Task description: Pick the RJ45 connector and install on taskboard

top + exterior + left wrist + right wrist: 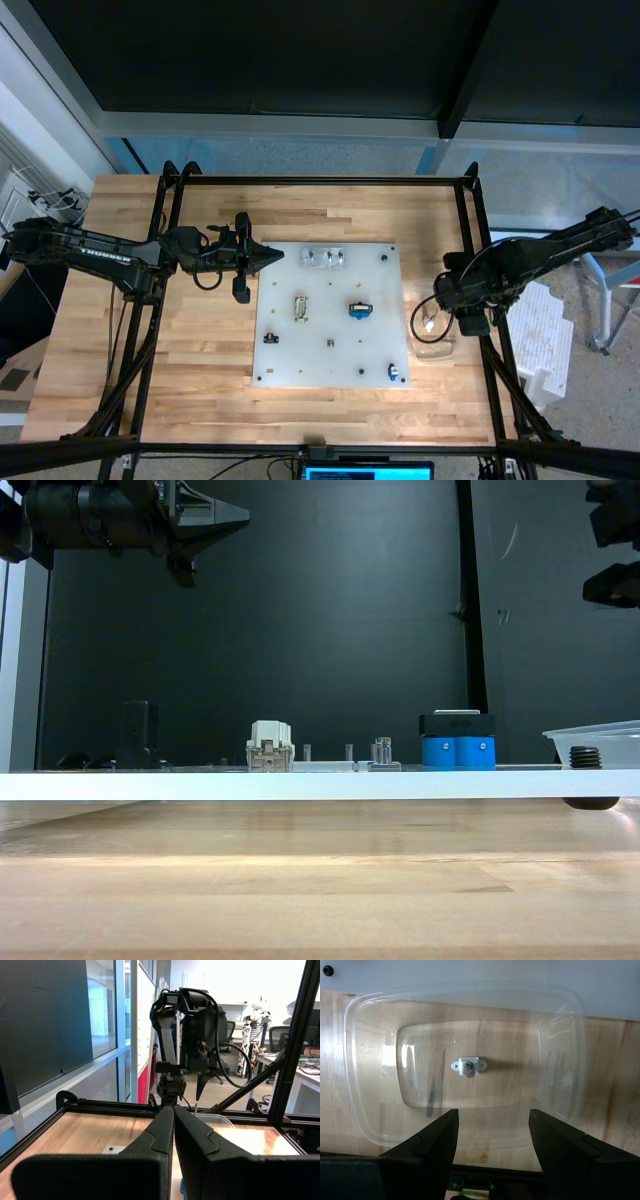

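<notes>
from above, my left gripper [268, 257] hangs over the left edge of the white board [300, 365], fingers pressed together and holding nothing. my right gripper [452, 316] hovers over the clear tray [435, 356] just right of the board. the connector [430, 322] glints inside that tray.

from table height, the left gripper [238, 516] sits high above the board [300, 785], closed to a point. the right gripper [612, 555] is high over the tray [600, 738]. the connector doesn't show here.

my left wrist camera shows the left gripper [173, 1110] shut and empty, pointing across at the right arm [197, 1035].

my right wrist camera looks down into the tray [350, 1060]. the right gripper [493, 1116] is spread wide and grips nothing. the connector [468, 1066] lies alone near the tray's middle, apart from my fingers [437, 1135].

i judge it very light, stiff and slick, and on smooth plastic it may skid or tip if one finger lands first. i'd take it across the squat middle body, not by the thin ears at its sides, and close gently and evenly.
</notes>
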`<state>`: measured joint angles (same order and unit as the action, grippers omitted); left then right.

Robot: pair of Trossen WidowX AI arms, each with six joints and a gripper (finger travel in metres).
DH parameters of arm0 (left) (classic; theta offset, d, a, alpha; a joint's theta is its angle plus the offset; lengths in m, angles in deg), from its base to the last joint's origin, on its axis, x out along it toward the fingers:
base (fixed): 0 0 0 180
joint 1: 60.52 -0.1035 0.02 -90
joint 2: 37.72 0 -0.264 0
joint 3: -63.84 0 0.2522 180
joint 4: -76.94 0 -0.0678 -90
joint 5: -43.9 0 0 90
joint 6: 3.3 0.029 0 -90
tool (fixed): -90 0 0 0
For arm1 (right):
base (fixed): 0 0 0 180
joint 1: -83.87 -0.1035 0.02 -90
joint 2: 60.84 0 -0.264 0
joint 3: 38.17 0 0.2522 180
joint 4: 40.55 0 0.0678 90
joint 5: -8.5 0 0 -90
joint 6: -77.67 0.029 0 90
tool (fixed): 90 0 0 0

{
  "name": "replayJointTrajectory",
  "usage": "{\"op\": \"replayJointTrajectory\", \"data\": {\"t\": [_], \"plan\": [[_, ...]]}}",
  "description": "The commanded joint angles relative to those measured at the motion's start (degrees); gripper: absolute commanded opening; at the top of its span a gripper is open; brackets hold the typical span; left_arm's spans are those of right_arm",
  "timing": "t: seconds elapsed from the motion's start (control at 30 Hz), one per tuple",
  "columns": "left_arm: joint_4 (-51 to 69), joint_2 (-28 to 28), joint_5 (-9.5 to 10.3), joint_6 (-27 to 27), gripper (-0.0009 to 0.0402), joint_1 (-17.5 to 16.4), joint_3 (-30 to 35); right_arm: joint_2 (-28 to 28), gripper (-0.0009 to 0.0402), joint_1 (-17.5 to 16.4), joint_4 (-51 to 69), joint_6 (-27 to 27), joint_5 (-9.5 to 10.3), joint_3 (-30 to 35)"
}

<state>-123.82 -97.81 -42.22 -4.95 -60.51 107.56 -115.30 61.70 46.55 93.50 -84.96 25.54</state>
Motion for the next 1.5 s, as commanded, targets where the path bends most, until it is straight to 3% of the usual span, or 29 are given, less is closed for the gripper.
{"op": "replayJointTrajectory", "data": {"t": [0.03, 0.67, 0.87, 1.5], "plan": [[0.00, 0.00, 0.00, 0.00, 0.0000, 0.00, 0.00, -0.72, 0.0195, -1.44, -1.97, 0.46, 0.00, -1.55], [0.00, 0.00, 0.00, 0.02, 0.0000, 0.00, 0.00, -2.58, 0.0194, -3.61, -13.62, 0.83, -0.59, -9.46], [0.00, -0.02, 0.00, 0.02, 0.0000, 0.00, 0.00, -3.89, 0.0194, -3.65, -15.28, 0.76, -1.57, -10.23], [0.00, -0.02, 0.00, 0.00, 0.0000, 0.00, 0.00, -8.63, 0.0190, -3.72, -18.60, 0.42, -1.46, -11.58]]}}
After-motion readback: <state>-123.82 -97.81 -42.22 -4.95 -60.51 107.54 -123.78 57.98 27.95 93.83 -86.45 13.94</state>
